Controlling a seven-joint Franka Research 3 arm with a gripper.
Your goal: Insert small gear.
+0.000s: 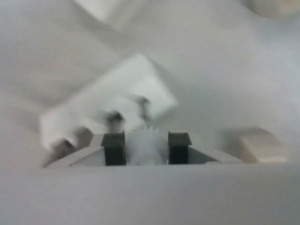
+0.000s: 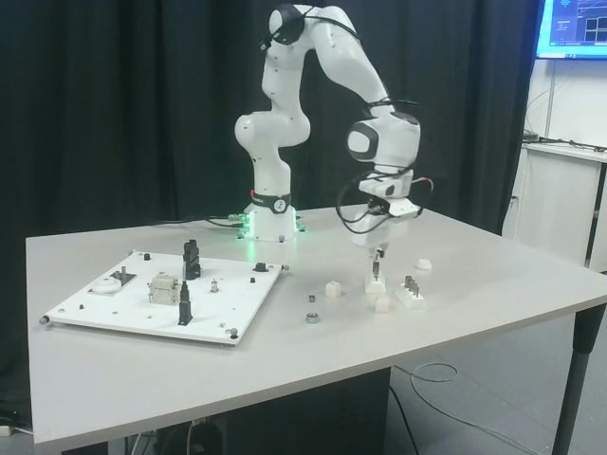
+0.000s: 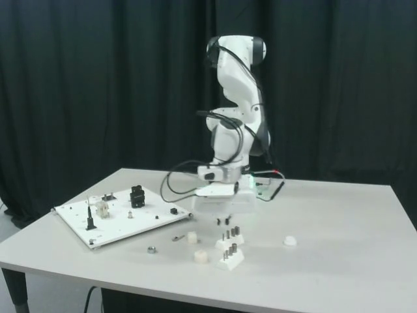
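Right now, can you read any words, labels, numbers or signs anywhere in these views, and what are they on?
No text is readable.
The screen in the first room view's upper corner shows markings too small to read.
The white board, robot arm and grey table show no legible labels.

The arm [image 2: 322, 57] has a glossy, smooth white plastic shell. The table [image 2: 493, 284] looks matt grey and smooth. Black cloth curtains [image 3: 78, 85] hang in folds. The small gear [image 1: 146, 145] looks like matt white plastic, and the pegs [image 3: 232, 231] look metallic.

Even room light; wrist view seemingly defocused
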